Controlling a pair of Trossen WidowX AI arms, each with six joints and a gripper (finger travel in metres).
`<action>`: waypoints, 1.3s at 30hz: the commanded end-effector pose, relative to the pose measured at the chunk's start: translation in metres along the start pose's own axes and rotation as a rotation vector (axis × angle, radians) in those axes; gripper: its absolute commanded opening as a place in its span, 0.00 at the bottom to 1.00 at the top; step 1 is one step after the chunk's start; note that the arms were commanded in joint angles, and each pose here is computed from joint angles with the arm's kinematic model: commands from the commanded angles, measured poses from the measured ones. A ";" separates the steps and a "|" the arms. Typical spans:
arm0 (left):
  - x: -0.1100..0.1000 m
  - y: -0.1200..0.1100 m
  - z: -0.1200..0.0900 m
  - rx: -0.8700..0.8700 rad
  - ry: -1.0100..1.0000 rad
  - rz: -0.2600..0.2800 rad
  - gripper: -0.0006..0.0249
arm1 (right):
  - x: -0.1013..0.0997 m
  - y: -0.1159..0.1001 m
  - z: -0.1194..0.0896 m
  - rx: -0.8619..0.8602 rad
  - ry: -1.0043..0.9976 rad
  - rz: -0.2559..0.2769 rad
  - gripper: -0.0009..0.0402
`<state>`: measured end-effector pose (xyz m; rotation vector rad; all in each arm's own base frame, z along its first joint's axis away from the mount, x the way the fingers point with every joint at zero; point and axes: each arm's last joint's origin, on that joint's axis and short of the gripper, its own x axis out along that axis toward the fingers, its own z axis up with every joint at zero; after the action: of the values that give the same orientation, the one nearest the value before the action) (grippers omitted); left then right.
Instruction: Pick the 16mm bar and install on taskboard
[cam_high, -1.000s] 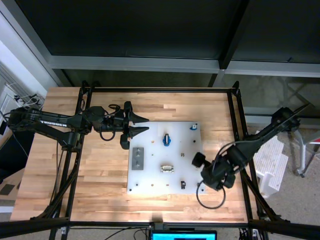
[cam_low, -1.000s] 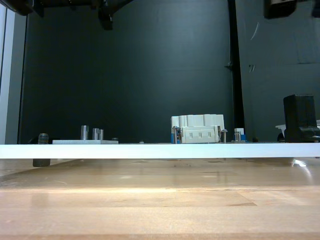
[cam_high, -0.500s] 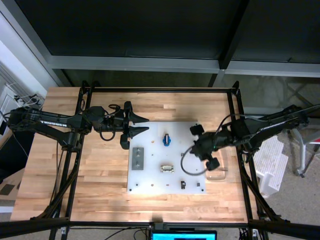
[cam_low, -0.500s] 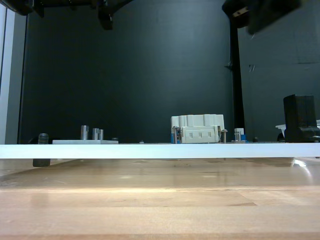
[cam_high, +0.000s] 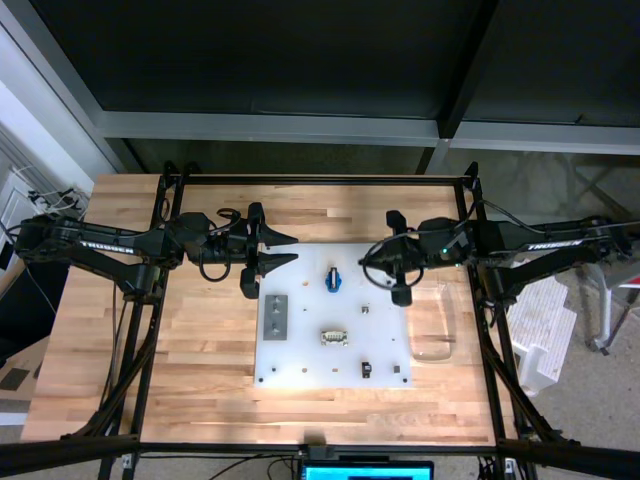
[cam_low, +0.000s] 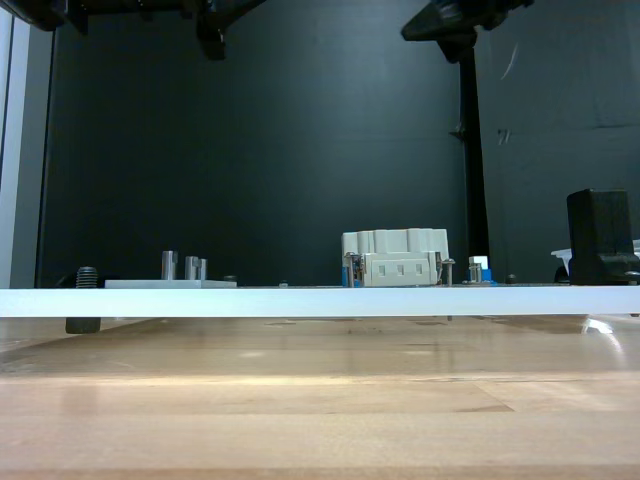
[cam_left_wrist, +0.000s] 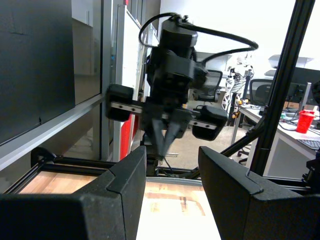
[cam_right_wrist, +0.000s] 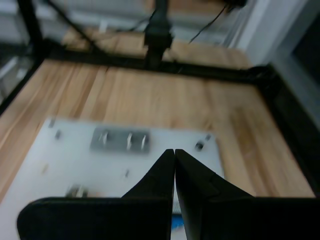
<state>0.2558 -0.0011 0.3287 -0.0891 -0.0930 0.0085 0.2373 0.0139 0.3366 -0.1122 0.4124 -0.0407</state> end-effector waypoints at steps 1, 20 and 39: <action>0.000 0.000 0.000 0.000 0.000 0.000 0.57 | 0.002 -0.005 -0.004 0.045 -0.090 -0.017 0.02; 0.000 0.000 0.000 0.000 0.000 0.000 0.57 | 0.003 -0.015 -0.011 0.200 -0.448 -0.006 0.02; 0.000 0.000 0.000 0.000 0.000 0.000 0.57 | 0.005 -0.015 -0.011 0.191 -0.437 -0.007 0.02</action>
<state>0.2558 -0.0011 0.3287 -0.0895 -0.0930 0.0089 0.2371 -0.0023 0.3265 0.0665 -0.0285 -0.0609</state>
